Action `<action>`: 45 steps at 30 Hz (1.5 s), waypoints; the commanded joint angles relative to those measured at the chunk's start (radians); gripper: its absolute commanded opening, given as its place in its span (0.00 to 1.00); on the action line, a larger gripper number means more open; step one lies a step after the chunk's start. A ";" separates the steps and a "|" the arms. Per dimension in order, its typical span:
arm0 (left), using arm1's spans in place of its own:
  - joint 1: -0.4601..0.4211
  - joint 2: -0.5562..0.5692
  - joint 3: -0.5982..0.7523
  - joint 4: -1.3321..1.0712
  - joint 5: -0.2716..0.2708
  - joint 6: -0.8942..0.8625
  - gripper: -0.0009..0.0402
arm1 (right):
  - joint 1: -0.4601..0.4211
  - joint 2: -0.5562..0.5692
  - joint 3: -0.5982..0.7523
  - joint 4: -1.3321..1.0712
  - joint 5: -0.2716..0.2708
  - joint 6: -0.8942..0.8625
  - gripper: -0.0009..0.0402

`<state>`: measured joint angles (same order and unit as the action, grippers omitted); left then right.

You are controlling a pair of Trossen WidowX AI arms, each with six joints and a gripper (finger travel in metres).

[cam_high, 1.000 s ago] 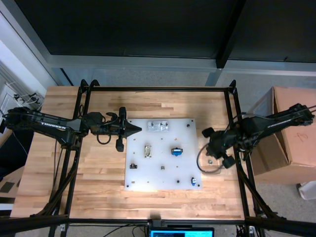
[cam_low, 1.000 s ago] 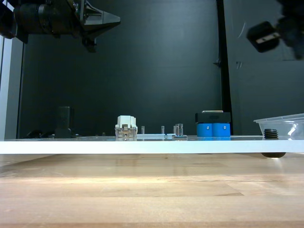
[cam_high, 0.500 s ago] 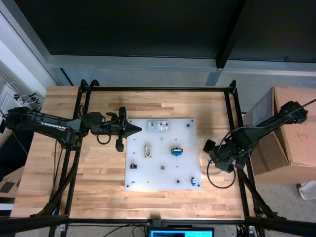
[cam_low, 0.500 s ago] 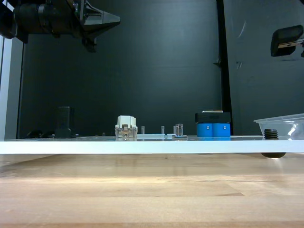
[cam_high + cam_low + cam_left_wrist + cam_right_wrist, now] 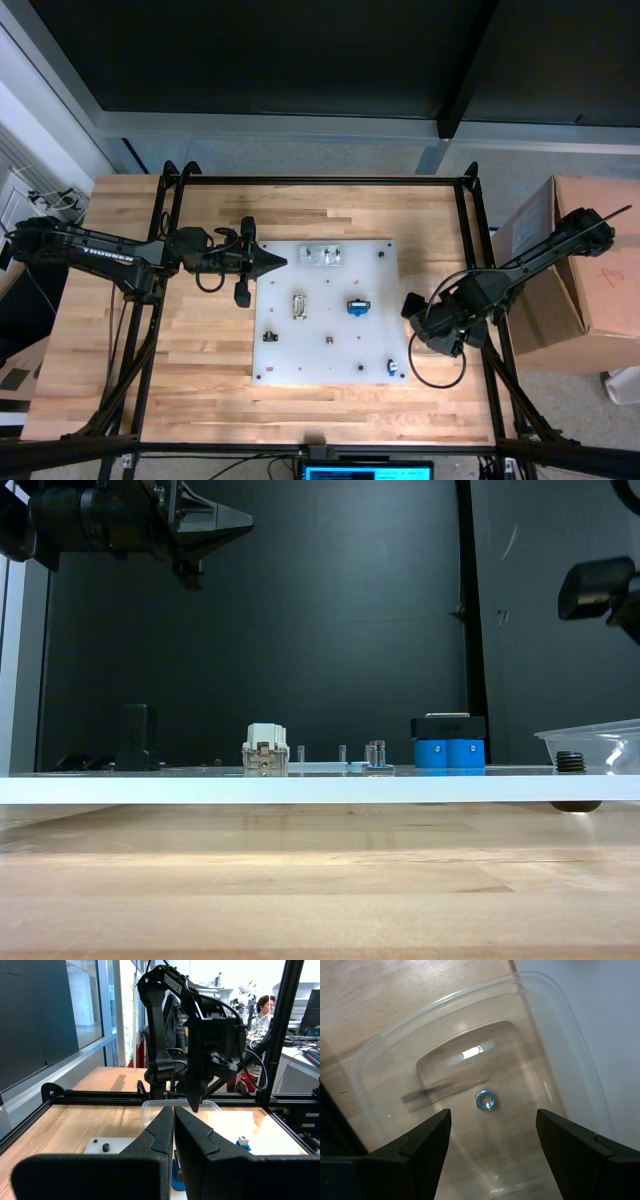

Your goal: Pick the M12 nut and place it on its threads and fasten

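The small silver nut (image 5: 485,1099) lies flat and free on the floor of the clear tray (image 5: 385,1055), off the right edge of the white board (image 5: 300,350). My right gripper (image 5: 493,1113) hangs open above the tray, with the nut just beyond the gap between its fingers (image 5: 427,1145); the high view shows this gripper (image 5: 430,325) covering the tray. The black ribbed stud (image 5: 570,763) stands bare, in front of the tray (image 5: 600,742) in the low view. My left gripper (image 5: 275,263) is shut and empty, held high over the board's far left edge.
On the board stand a blue block (image 5: 357,306), a white connector (image 5: 299,306) and a silver fitting (image 5: 323,257). A cardboard box (image 5: 590,270) sits beyond the table's right edge. Black frame rails (image 5: 320,181) run around the table.
The right gripper has come lower and shifted toward the near side, over the tray. The left arm has stayed where it was.
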<state>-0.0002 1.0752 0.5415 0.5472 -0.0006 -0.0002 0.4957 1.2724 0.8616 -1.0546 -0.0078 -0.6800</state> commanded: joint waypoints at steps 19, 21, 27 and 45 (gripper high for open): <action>0.000 0.000 0.000 0.000 0.000 0.000 0.02 | -0.026 0.092 -0.167 0.230 -0.021 -0.009 0.62; 0.000 0.000 0.000 0.000 0.000 0.000 0.02 | -0.026 0.106 -0.172 0.249 -0.021 -0.009 0.62; 0.000 0.000 0.000 0.000 0.000 0.000 0.02 | -0.027 0.143 -0.181 0.275 -0.019 -0.010 0.62; 0.000 0.000 0.000 0.000 0.000 0.000 0.02 | -0.027 0.143 -0.194 0.290 -0.011 -0.009 0.28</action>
<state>-0.0002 1.0752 0.5415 0.5472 -0.0006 -0.0002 0.4679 1.4158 0.6678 -0.7654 -0.0189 -0.6899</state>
